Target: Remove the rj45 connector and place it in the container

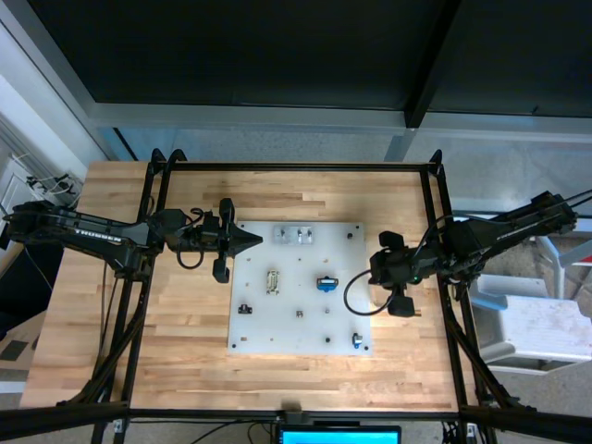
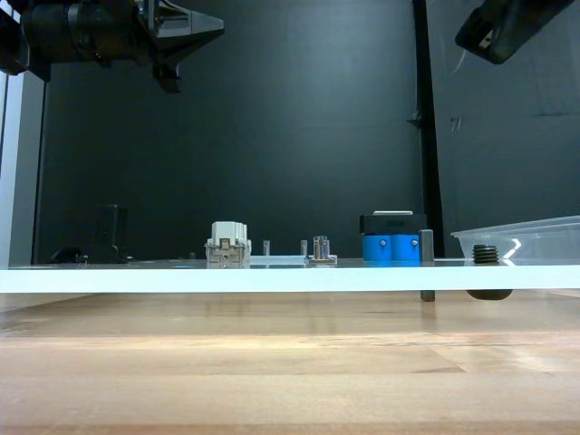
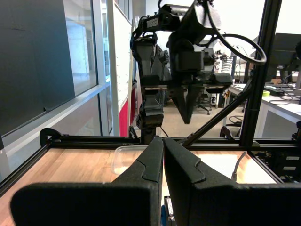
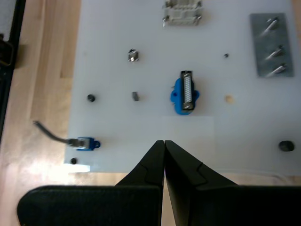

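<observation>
right gripper (image 4: 164,142) near rj45 connector (image 4: 83,142), left gripper (image 1: 257,239) — far

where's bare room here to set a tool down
The table has bare wood along its near edge, in front of the white board, and along its far edge. The board's middle is crowded: beige connector, blue connector. The left hand hangs over its far left corner, the right hand by its right edge.

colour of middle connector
Connector blue, right wrist view; left gripper over board's left edge, right gripper over its right.
</observation>
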Robot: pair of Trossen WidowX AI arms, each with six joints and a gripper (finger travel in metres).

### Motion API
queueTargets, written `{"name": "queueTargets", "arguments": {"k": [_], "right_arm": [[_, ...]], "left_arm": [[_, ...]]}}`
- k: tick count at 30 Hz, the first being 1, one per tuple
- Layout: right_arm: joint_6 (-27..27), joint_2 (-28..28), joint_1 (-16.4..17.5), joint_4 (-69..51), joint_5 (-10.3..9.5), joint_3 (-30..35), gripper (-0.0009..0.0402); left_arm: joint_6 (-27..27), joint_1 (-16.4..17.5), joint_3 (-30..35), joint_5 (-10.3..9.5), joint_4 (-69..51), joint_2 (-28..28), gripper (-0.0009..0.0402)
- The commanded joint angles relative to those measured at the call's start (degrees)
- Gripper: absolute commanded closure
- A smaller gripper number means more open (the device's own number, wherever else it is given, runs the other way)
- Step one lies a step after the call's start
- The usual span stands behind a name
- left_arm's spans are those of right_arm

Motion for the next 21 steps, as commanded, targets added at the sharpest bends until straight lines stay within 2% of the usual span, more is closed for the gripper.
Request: {"name": "queueTargets", "arguments": {"k": [1,8,13,21], "right_arm": [[1.7,2.0,2.7,-1.7,-0.04,1.5,0.0393],[6.7,8.9,8.3,-5.6,-0.13,4.7,0.0393],[10.3,13.1,11.2,-6.8,-0.98,7.2,0.0393],[15.1,18.2,13.9,-6.8,-1.97,9.8,0.0393]], "left_arm": [[0.0,0.0,0.0,0.00,0.0,0.0,0.0392],[0.0,0.0,0.0,0.00,0.0,0.0,0.0392],[0.0,0.0,0.0,0.00,0.0,0.0,0.0392],[0.0,0.0,0.0,0.00,0.0,0.0,0.0392]]}}
